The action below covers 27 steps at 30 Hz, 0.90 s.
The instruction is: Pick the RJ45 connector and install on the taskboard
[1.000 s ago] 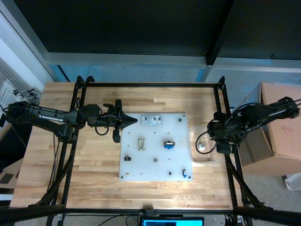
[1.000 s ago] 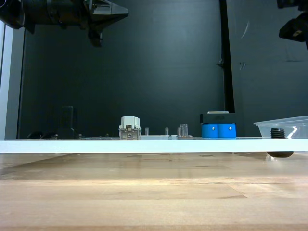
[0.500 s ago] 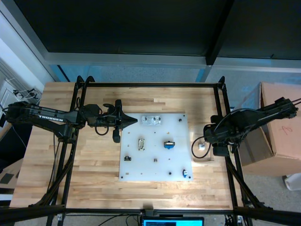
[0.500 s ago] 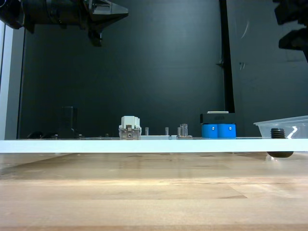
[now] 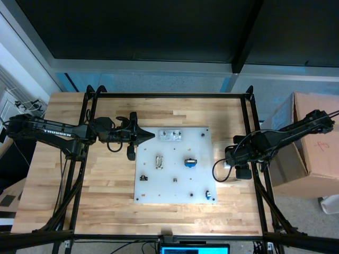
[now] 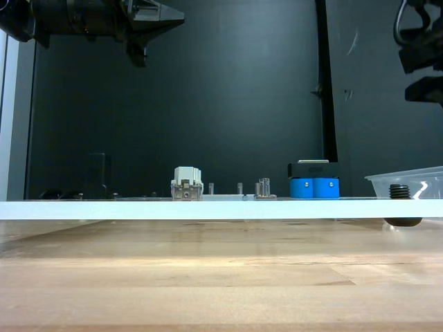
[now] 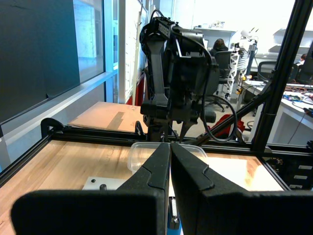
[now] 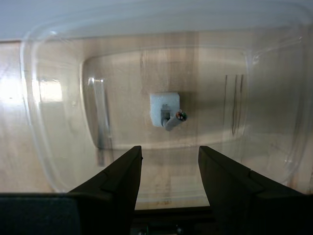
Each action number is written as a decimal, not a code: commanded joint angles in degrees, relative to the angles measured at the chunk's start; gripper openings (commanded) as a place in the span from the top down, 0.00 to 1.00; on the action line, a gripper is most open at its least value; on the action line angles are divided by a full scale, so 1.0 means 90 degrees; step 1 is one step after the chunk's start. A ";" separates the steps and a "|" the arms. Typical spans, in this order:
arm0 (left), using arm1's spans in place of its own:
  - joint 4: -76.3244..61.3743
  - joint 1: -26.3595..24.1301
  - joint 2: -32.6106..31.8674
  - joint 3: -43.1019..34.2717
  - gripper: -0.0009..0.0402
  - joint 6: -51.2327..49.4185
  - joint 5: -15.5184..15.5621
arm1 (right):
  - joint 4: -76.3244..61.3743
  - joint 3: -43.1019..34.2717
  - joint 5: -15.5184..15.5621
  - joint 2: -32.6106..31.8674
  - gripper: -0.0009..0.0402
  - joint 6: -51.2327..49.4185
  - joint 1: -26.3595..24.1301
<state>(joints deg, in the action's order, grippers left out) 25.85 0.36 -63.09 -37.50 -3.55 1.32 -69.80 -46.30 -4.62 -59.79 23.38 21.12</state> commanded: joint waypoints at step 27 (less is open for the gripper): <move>0.0002 0.0002 0.0000 0.0000 0.98 0.0002 0.0000 | 0.0840 0.0695 -0.0039 0.0000 0.89 0.0036 0.0015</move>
<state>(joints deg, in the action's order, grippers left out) 25.85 0.36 -63.09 -37.50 -3.55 1.32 -62.17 -40.05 -4.58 -59.79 23.59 21.26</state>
